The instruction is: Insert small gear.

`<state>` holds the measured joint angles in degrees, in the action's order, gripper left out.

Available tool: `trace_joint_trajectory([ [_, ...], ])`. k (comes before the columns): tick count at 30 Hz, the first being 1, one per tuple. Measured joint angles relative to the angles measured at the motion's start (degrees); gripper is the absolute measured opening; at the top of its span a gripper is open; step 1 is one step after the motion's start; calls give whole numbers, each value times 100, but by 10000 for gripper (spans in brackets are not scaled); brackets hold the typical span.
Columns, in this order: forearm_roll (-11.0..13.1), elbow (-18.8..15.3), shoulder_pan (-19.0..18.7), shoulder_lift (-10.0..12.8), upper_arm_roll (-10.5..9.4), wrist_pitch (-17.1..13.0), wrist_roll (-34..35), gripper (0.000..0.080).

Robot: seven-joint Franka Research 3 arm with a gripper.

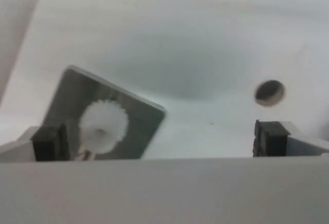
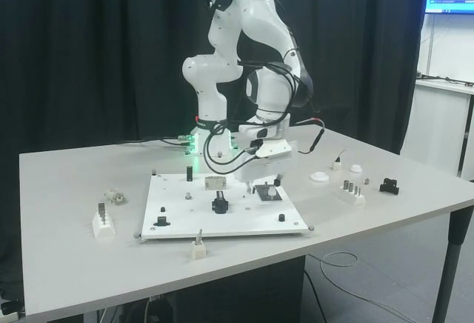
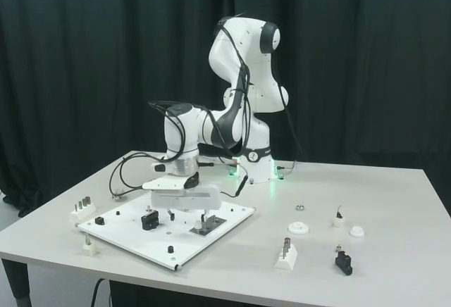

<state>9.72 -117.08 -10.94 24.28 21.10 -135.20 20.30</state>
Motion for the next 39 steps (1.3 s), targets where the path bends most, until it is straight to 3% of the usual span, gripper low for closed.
trace_joint_trajectory([
  [26, 1, -37, 48, 6, 49, 2, 1, 800],
  [39, 1, -104, 48, 65, 42, -215, -47, 800],
])
